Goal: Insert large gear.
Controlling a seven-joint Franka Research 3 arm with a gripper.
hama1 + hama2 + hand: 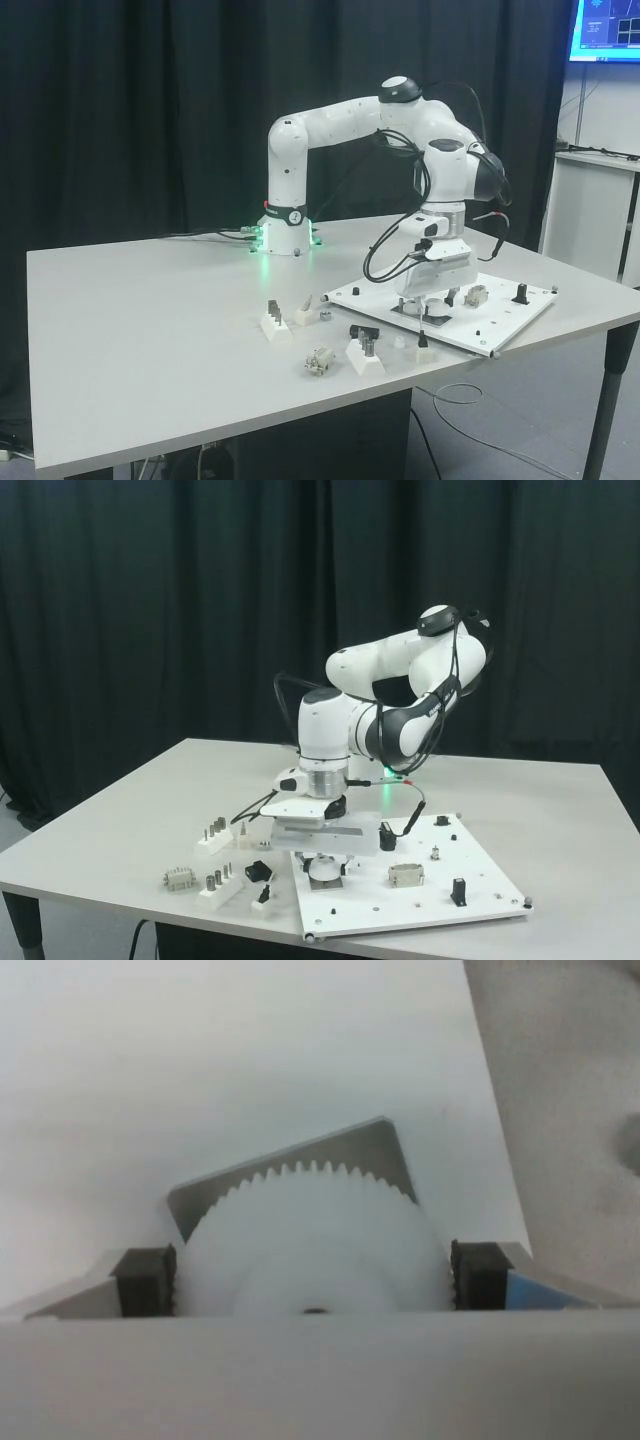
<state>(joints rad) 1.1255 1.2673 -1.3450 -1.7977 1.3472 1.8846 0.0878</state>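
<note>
The claw (315, 1278) grips the white large gear (315, 1250) flat between its fingers, low over the grey metal plate (375, 1155) at the white board's (520, 315) table-front edge; the seat should lie directly beneath.

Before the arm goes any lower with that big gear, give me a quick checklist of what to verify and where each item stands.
1. Grip: the large gear sits between the black pads of the gripper, shut on it from both sides. Ok.
2. Gear attitude: in the wrist view its teeth arc evenly and it does not look tilted. Ok.
3. Over the right area: the gear hangs above the grey metal plate on the white board. Ok.
4. Bore lined up with a shaft: the gear itself hides whatever is below. Cannot tell.
5. Height left above the plate: no view shows the gap. Cannot tell.
6. Cable hangs away from the gear. Ok.
</note>
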